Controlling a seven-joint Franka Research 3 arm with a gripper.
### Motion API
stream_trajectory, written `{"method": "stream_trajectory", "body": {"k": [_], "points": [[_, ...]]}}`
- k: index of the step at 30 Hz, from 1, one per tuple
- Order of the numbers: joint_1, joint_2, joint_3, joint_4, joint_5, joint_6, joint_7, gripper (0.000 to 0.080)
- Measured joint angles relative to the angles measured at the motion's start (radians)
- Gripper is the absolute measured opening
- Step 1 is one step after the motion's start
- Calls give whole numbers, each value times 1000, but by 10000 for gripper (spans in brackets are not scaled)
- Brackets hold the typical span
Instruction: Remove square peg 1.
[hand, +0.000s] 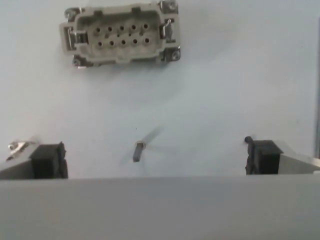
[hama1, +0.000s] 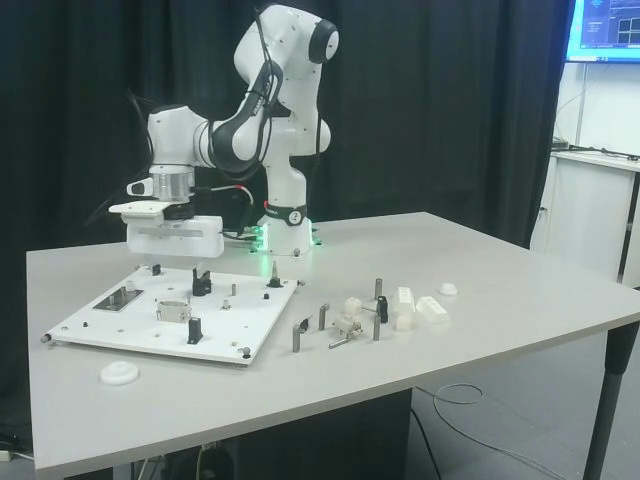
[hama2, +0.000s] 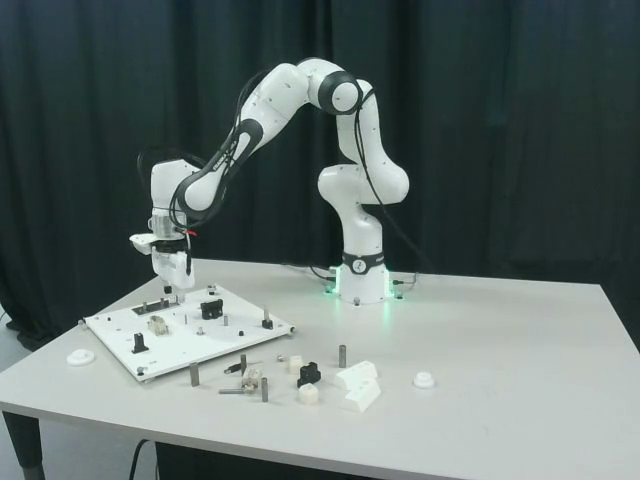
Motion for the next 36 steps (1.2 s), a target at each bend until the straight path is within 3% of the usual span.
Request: {"method": "stream_trajectory", "body": {"k": [13, 27, 36], "points": [[38, 25, 7, -18, -46, 22, -10, 800], [54, 100, 20, 4, -47, 35, -12, 800], [48, 119, 24, 6, -44, 35, -12, 800]]}}
